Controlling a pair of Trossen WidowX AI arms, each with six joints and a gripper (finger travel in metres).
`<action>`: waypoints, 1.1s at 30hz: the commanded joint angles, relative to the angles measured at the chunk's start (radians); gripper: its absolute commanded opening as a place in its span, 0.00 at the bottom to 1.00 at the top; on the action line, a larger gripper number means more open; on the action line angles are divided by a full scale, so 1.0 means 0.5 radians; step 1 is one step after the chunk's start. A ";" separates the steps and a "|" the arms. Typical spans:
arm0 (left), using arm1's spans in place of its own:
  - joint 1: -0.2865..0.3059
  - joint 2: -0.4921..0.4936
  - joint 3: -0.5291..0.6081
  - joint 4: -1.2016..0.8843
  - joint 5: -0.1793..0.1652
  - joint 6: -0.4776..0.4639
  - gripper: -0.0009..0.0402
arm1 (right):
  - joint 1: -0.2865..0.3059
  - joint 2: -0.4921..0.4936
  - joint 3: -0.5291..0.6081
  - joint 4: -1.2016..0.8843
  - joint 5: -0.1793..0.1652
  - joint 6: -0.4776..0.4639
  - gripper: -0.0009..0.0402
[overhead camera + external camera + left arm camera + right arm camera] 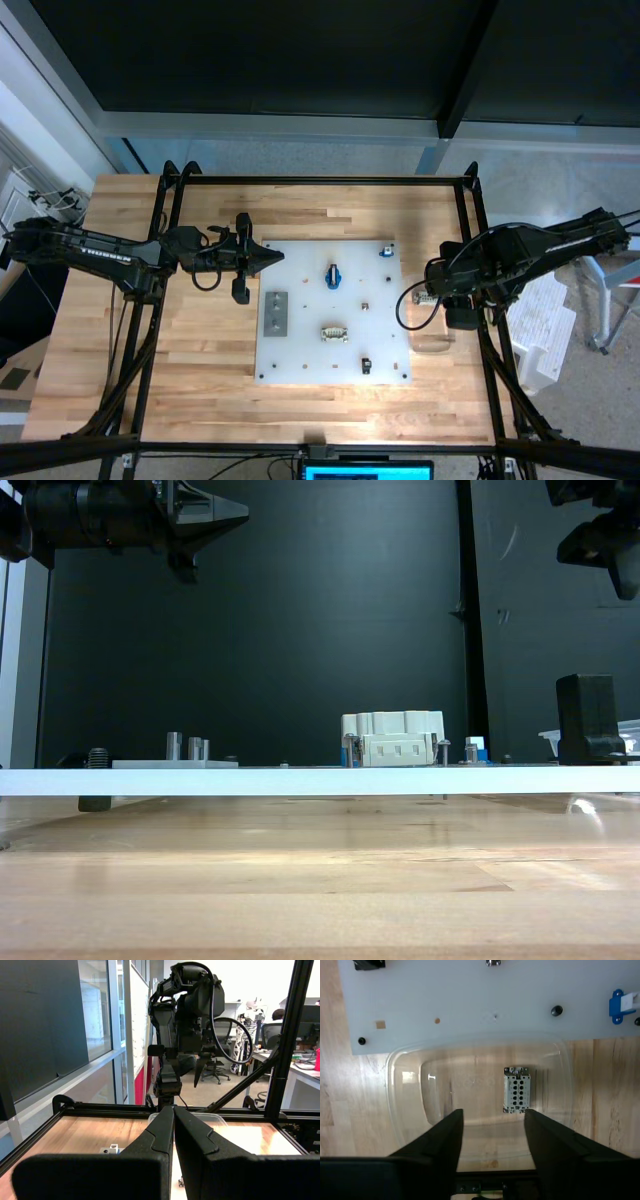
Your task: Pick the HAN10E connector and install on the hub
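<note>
The HAN10E connector (516, 1090), a small pale block with rows of dark pin dots, lies flat in a clear plastic tray (390, 1090) just right of the white board (300, 370). My right gripper (492, 1116) hangs above that tray, open, with the connector a little ahead of the gap and nothing between the fingers. The hub (335, 334), a beige-grey flanged socket, stands on the board's near middle and also shows in the low view (393, 738). My left gripper (268, 257) hovers high over the board's left edge, shut and holding nothing.
On the board stand a grey metal block (274, 313) with two holes, a blue part (333, 276), a small blue-white clip (620, 1005) and a small black part (367, 365). Black frame rails (320, 181) run around the wooden table.
</note>
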 commanded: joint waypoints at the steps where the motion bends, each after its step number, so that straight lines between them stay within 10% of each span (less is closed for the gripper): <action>1: 0.000 0.001 0.001 0.001 0.001 0.000 0.02 | 0.005 0.001 -0.027 0.001 0.000 0.001 0.54; 33: 0.000 0.001 0.001 0.001 0.001 0.000 0.02 | 0.031 0.165 -0.130 0.039 -0.001 0.018 0.70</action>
